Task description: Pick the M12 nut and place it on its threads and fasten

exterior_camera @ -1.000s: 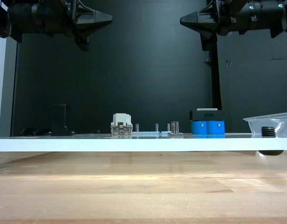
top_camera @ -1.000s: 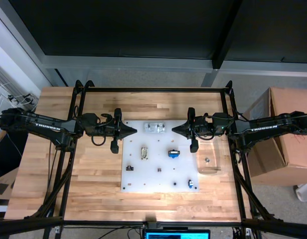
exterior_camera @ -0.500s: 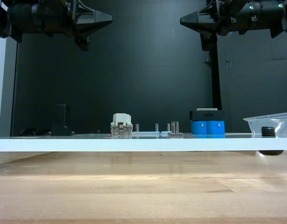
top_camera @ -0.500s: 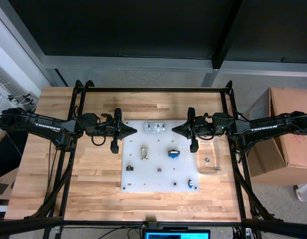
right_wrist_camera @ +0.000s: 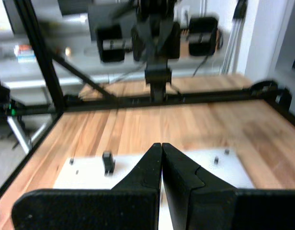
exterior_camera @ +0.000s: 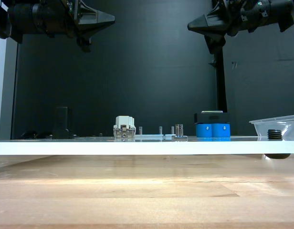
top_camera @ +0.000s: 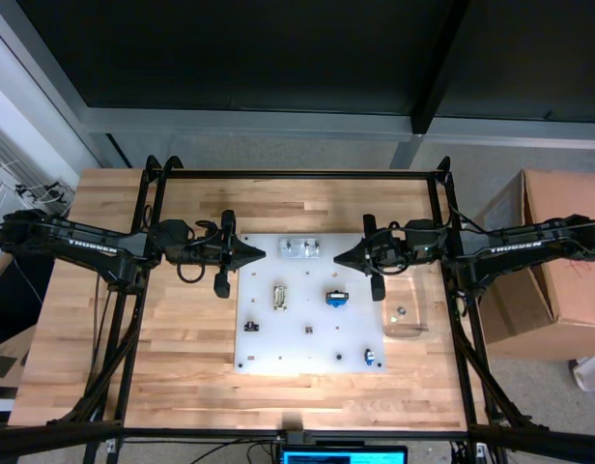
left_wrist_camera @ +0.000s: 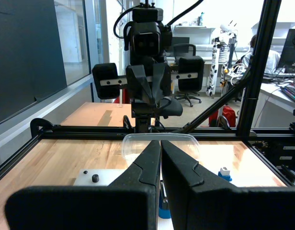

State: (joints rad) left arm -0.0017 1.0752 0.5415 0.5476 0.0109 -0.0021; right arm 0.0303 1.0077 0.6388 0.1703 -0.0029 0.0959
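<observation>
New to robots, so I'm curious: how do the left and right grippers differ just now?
The left gripper hangs over the board's left side; the right gripper over its right side. The left lies level; the right tips slightly down. Both are shut, high up, empty: the nut lies free in the tray, its stud bare.

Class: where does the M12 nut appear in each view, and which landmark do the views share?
High view: M12 nut lies free in the clear tray, right of the white board.
Low view: cannot tell; the stud stands bare.
Left wrist view: cannot make it out.
Right wrist view: not in it.
Landmark: the white board.
Left gripper and right gripper hang high over the board's far part, jaws shut.
</observation>
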